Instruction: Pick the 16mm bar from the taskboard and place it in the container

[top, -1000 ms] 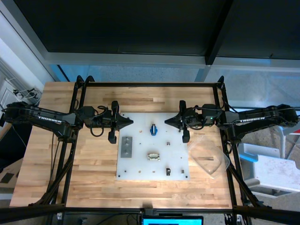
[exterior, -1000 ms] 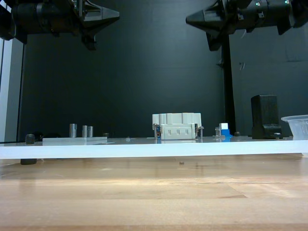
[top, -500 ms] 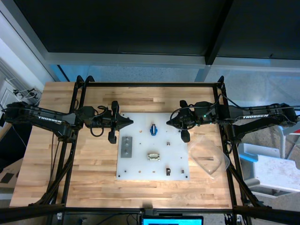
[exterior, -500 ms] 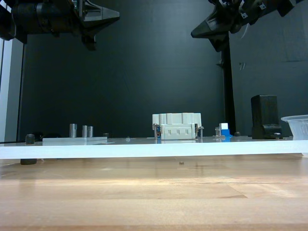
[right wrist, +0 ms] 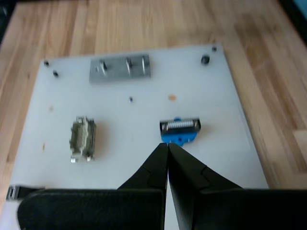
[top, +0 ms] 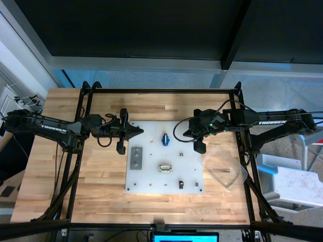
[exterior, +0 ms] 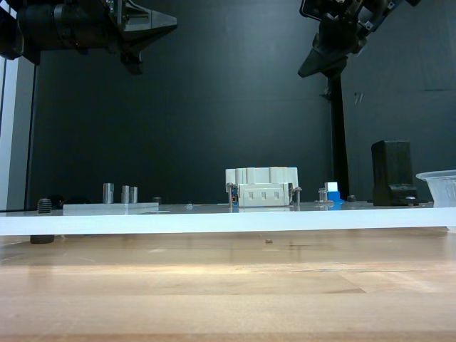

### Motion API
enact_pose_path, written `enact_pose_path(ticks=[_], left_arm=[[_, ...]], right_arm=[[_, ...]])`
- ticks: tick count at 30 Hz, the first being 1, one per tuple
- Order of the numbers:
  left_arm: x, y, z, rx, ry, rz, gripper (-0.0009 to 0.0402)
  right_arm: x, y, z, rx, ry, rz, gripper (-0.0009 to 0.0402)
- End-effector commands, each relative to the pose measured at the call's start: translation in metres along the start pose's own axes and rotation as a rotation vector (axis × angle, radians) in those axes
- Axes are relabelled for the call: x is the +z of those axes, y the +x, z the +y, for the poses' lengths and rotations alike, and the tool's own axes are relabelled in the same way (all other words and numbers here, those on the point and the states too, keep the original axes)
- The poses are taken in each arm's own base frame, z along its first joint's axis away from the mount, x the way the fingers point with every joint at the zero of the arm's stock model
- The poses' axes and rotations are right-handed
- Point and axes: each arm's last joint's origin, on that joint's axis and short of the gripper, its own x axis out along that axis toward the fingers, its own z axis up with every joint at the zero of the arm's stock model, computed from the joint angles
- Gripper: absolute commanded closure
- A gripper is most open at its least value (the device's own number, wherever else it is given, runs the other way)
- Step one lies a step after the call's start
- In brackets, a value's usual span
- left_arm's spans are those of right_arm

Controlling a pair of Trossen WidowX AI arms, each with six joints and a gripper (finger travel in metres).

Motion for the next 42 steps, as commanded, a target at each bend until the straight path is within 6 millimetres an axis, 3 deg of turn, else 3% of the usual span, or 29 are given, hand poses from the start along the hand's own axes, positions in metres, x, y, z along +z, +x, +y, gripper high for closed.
enact_pose_path(ticks=[1, 17, 30, 42], left_arm=[[0.0, 0.0, 0.0, 0.0, 0.0, 0.0, 0.0393], [0.0, 0.0, 0.0, 0.0, 0.0, 0.0, 0.0393], [0.0, 0.0, 0.0, 0.0, 0.0, 0.0, 0.0393], [0.0, 0.0, 0.0, 0.0, 0.0, 0.0, 0.0393]], right_arm=[[0.001, 0.0, 0.0, -0.004, -0.002, 0.061, 0.0393], [0.015, -0.007, 0.005, -0.018, -0.008, 0.345, 0.0393], [0.007, 0.002, 0.009, -0.029, -0.022, 0.573, 0.0393], [0.006, 0.005, 0.013, -0.024, -0.033, 0.59, 0.0393]])
